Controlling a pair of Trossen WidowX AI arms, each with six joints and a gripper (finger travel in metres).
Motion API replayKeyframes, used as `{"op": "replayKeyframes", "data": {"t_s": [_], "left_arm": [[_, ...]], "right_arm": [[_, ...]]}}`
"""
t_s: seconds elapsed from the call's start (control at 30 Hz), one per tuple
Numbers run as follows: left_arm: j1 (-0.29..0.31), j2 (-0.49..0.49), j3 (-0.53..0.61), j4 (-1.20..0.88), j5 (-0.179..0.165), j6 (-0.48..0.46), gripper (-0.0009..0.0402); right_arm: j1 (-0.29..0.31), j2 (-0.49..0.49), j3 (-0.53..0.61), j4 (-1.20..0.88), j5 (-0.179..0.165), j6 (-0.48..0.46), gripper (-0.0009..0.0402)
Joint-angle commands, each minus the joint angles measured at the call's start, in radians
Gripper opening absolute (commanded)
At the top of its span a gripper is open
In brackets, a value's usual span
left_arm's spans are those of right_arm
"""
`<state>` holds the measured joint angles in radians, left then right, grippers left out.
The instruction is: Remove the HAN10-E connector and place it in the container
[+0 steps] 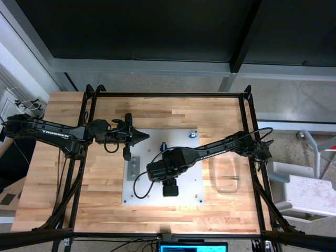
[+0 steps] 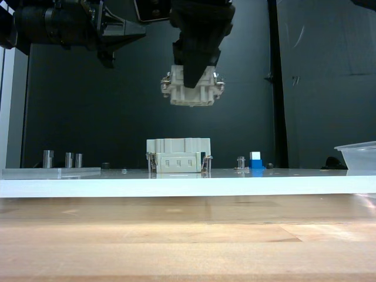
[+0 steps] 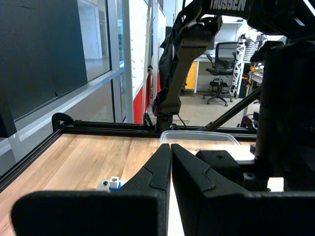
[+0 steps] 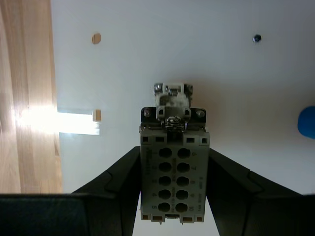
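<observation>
Surface (image 1: 105, 173): we note a pale wooden top inside a black frame, carrying everything below.
White board (image 1: 191, 184): lies flat at mid-surface.
Left gripper (image 1: 140, 136): hangs in the air over the board's far left edge; its fingers (image 3: 160, 169) are pressed together, holding nothing.
Right gripper (image 2: 194, 73): we see it above the middle of the board, pointing down, with its fingers clamped on the two long sides of the HAN10-E connector.
Container (image 2: 356, 155): clear tub on the surface just beside the board's right edge, well apart from the connector.
Grey plate (image 1: 135, 167): on the board's left part, with short pegs standing up.
Housing (image 2: 178, 155): pale block upright on the board, directly below the held connector.
HAN10-E connector (image 4: 174, 177): in the air, clear of the housing, pin-hole face toward the wrist camera.
Blue piece (image 2: 255, 160): small, upright on the board, to the right of the housing.
</observation>
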<state>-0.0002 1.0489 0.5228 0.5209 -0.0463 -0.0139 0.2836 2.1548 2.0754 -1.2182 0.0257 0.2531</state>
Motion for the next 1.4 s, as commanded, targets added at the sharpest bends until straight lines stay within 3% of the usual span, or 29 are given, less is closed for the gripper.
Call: {"op": "replayKeyframes", "data": {"t_s": [0.03, 0.93, 1.4], "left_arm": [[0.000, 0.000, 0.000, 0.000, 0.000, 0.000, 0.0000], [0.000, 0.000, 0.000, 0.000, 0.001, 0.000, 0.0000], [0.000, 0.000, 0.000, 0.000, 0.000, 0.000, 0.0000]], "right_arm": [[0.001, -0.034, -0.046, 0.002, 0.000, 0.000, 0.0043], [0.009, -0.598, -0.819, 0.175, 0.009, 0.217, 0.0043], [0.031, -0.859, -1.108, 0.183, 0.008, 0.350, 0.0043]]}}
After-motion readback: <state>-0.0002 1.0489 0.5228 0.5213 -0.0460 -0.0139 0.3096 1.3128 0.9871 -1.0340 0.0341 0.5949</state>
